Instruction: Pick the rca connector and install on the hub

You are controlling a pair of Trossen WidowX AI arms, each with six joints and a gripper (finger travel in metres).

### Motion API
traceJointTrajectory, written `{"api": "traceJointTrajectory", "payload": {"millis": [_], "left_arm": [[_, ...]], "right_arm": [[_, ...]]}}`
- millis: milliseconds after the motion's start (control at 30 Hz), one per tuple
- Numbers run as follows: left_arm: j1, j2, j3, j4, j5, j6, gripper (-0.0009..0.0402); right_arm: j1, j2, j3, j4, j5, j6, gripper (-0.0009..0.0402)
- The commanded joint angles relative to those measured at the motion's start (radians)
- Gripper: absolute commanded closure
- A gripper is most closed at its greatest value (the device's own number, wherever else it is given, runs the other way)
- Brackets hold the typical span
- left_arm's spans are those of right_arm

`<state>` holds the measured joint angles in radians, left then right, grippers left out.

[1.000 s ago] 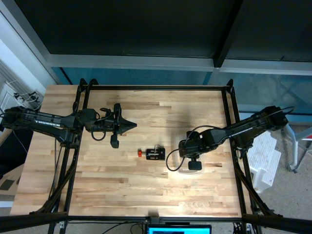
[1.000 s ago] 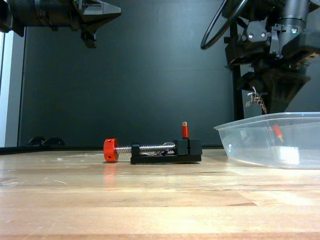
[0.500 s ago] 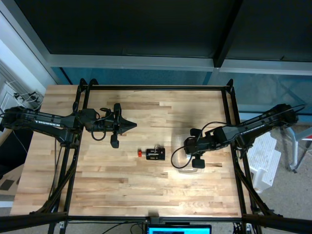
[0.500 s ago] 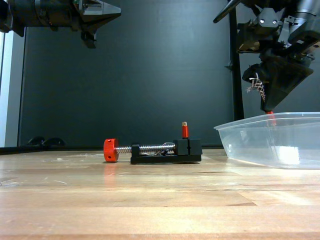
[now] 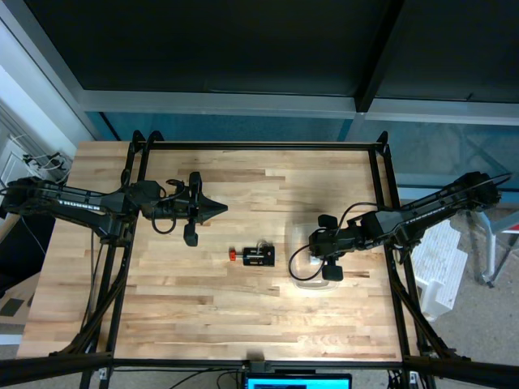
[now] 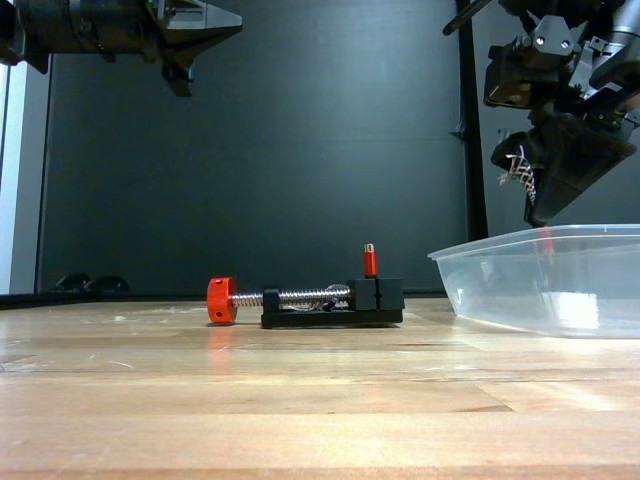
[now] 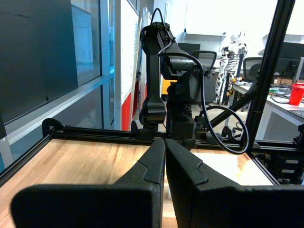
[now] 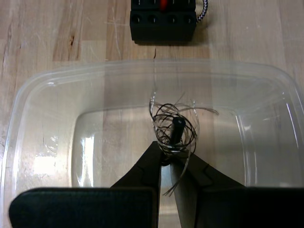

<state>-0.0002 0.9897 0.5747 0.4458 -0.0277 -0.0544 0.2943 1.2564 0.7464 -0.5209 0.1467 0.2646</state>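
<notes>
The pale plank desk, ringed by a black frame, stands before a dark wall panel. The left wrist view looks beyond it into a bright, glass-walled office. The hub lies near the desk's middle, its red knob toward the left edge. Just beside it, toward the right edge, sits a clear tray. The right gripper hangs over the tray's inside with its tips at about rim height. Its fingers pinch what looks like the rca connector, a small dark plug tangled in thin wire loops. The left gripper hovers high over the desk's left half, fingers pressed together on nothing.
</notes>
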Motion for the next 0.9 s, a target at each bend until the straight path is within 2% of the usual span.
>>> {"api": "traceJointTrajectory", "payload": {"millis": [33,900], "left_arm": [[0.0,0.0,0.0,0.0,0.0,0.0,0.0393],[0.0,0.0,0.0,0.0,0.0,0.0,0.0393]], "right_arm": [[0.002,0.0,0.0,0.003,0.003,-0.001,0.0393],[0.011,0.0,-0.001,0.009,0.01,0.0,0.0393]]}}
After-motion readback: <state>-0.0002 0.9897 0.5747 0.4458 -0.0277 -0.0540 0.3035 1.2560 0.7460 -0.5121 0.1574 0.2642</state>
